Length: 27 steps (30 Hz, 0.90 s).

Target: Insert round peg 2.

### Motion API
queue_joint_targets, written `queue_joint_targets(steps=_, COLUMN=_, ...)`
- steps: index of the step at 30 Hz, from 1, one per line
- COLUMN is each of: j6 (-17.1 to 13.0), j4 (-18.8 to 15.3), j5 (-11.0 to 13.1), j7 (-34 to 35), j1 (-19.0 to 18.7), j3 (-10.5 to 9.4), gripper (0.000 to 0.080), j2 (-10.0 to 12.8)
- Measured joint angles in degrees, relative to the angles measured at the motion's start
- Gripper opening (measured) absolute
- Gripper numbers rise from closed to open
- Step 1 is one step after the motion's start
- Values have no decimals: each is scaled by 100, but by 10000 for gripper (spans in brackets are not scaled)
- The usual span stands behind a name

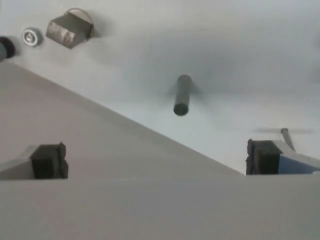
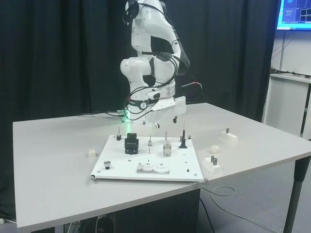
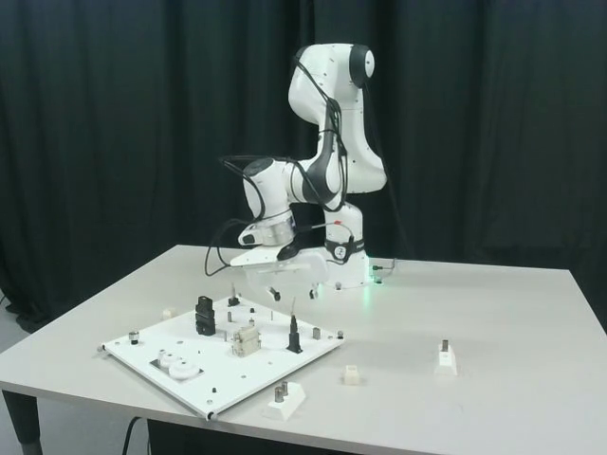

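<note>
Between and beyond the widely parted fingers of the gripper, which hold nothing, a grey round peg stands upright on the white board. It looks rigid, light and smooth — likely slippery, so grasp it squarely across the upper shank. A blocky fixture and small bushing sit well apart; a thin pin rises just beside one fingertip — that one could catch.
</note>
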<state>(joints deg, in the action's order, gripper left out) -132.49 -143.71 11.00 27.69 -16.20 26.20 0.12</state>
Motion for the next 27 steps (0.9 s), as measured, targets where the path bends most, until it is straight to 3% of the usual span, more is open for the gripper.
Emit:
queue_joint_targets(steps=15, j6=360, j4=5, j5=-366, j7=152, j1=23, j3=183, gripper=800, j2=-301)
queue_joint_targets(steps=27, j6=351, j4=9, j5=-771, j7=982, j1=219, j3=301, gripper=800, j2=-583)
